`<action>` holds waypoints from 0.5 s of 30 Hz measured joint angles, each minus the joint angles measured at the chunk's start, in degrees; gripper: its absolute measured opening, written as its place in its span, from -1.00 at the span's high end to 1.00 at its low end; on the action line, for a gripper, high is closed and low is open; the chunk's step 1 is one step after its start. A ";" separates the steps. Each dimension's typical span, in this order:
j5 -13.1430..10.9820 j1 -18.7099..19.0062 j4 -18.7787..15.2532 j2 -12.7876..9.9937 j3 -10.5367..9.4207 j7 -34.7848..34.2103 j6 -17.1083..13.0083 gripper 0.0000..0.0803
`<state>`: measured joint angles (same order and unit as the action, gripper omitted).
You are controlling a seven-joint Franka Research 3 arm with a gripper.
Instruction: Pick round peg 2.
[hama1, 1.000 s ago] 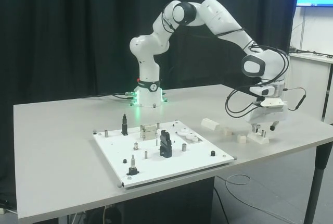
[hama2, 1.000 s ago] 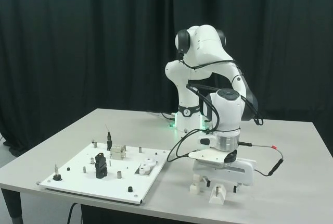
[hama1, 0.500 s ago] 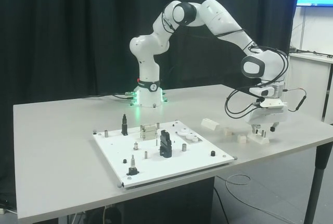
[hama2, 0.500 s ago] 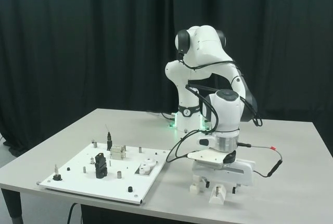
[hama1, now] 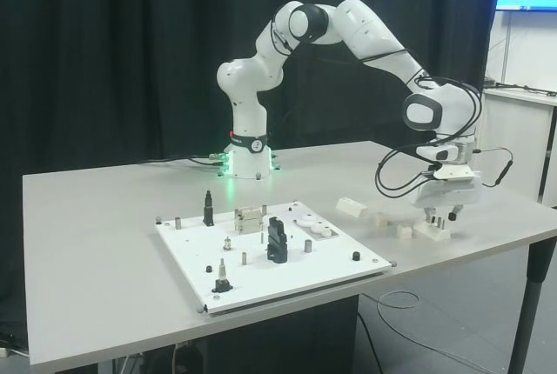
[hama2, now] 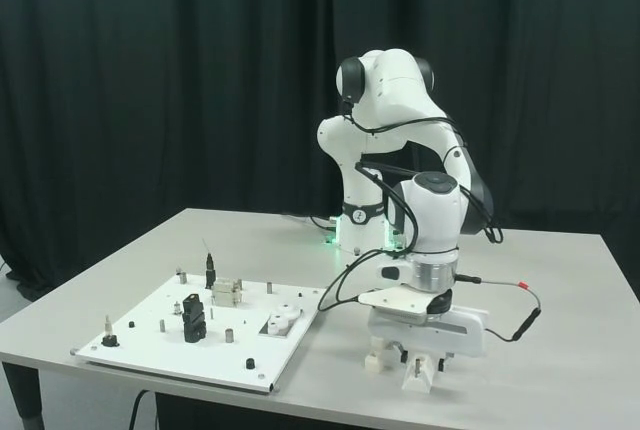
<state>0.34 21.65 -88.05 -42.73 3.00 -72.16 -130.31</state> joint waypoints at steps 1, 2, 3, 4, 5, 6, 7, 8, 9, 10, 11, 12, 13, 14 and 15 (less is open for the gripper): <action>0.00 0.00 0.00 0.00 0.03 -0.06 -0.02 -0.70; 0.00 0.00 0.00 0.00 0.07 -0.06 -0.05 -0.70; 0.00 0.00 0.00 0.00 0.11 -0.06 -0.09 -0.70; 0.00 0.00 0.00 0.00 0.14 -0.06 -0.14 -0.30; 0.00 0.00 0.00 0.00 0.17 -0.06 -0.18 -0.30; 0.00 0.00 0.00 0.00 0.21 -0.06 -0.22 -0.30; 0.00 0.00 0.00 0.00 0.24 -0.06 -0.25 -0.30; 0.00 0.00 0.00 0.00 0.27 -0.06 -0.29 -0.30; 0.00 0.00 0.00 0.00 0.30 -0.06 -0.33 -0.30; 0.00 0.00 0.00 0.00 0.32 -0.06 -0.37 -0.30; 0.00 0.00 0.00 0.00 0.34 -0.06 -0.40 0.16; 0.00 0.00 0.00 0.00 0.36 -0.07 -0.43 0.16; 0.00 0.00 0.00 -0.01 0.38 -0.08 -0.46 0.63; 0.00 0.00 0.00 -0.01 0.40 -0.10 -0.48 0.63; 0.00 0.00 0.00 -0.01 0.42 -0.15 -0.50 0.63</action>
